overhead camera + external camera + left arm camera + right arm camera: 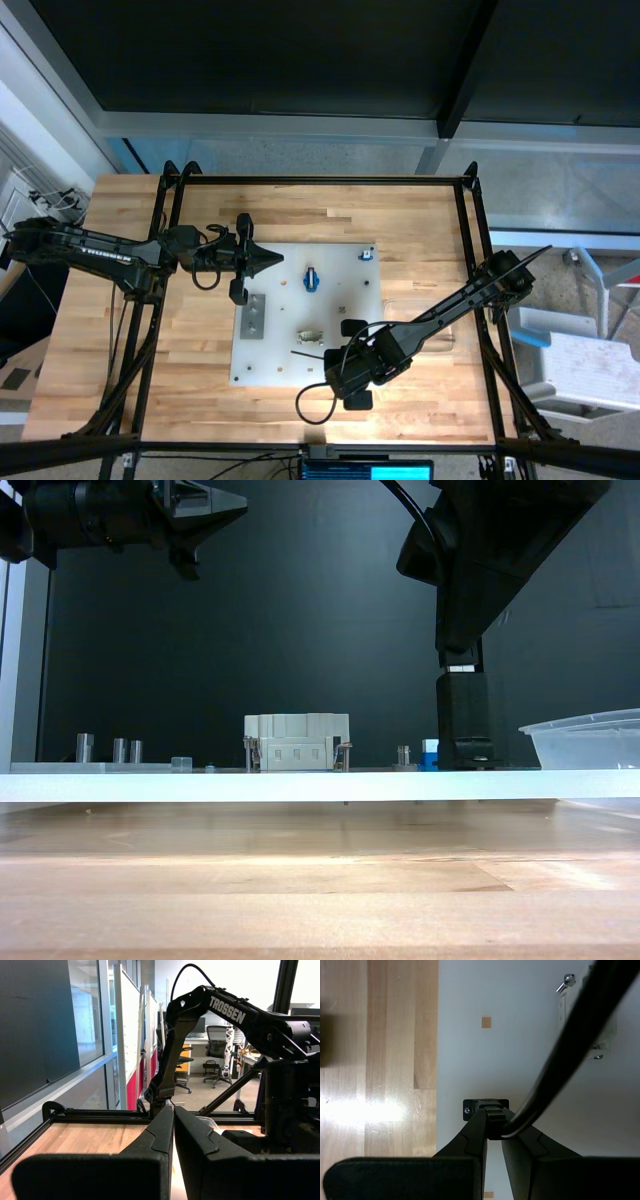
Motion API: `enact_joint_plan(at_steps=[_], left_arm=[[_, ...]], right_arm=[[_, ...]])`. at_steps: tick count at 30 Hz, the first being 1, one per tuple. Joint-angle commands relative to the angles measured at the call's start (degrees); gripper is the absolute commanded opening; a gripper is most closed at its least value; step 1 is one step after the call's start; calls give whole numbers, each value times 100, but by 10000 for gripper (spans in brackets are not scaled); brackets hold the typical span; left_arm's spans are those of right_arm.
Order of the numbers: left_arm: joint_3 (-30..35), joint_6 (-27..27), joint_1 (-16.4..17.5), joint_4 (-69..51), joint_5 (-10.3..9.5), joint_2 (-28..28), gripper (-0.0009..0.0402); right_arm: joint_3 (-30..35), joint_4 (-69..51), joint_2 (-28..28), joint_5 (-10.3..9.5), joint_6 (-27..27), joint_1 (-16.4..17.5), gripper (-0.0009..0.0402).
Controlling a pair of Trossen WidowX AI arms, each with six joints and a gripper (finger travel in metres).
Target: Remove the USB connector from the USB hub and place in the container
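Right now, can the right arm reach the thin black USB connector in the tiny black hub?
Likely yes: the right gripper is shut on the USB connector at the hub, unobstructed. The left gripper hangs shut, high over the white board.

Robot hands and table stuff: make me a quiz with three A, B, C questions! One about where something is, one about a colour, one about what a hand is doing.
1. Where is the clear plastic tub?
A) on the wooden table, right of the white flat board
B) on top of that board
C) on the floor

2. What colour is the small plug standing mid-board?
A) red
B) blue
C) yellow

3. What is the right hand doing?
A) hanging wide open
B) pinching the thin black cable at its plug
C) holding the tub

1A, the tub sits on wood beside the board.
2B, it shows blue from above.
3B, the right hand is down at the board, shut on the plug at the tiny black block; the left hand hangs shut, high over the board's left side.
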Motion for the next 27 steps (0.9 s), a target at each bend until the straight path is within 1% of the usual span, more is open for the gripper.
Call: enact_joint_plan(at_steps=[1, 4, 6, 8, 9, 10, 13, 16, 20, 27], left_arm=[[2, 0, 2, 0, 2, 2, 1], [2, 0, 0, 2, 2, 2, 0], [2, 0, 0, 2, 2, 2, 1], [2, 0, 0, 0, 2, 2, 0], [2, 0, 0, -2, 2, 2, 0], [2, 0, 0, 0, 2, 2, 1], [2, 0, 0, 0, 2, 2, 1], [2, 0, 0, -2, 2, 2, 1], [2, 0, 2, 0, 2, 2, 0], [2, 0, 0, -2, 2, 2, 1]], right_arm=[[-94, 4, -33, 74, 184, 24, 0], [-306, 229, -160, 98, 273, 76, 0], [-463, 380, -249, 216, 361, 118, 0], [-549, 409, -323, 271, 372, 155, 0], [-581, 409, -369, 356, 376, 166, 0], [-621, 422, -404, 378, 380, 179, 0], [-662, 431, -468, 380, 363, 188, 0], [-603, 376, -487, 319, 273, 192, 0], [-476, 195, -487, 326, 153, 190, 0], [-457, 192, -588, 323, 151, 199, 0]])
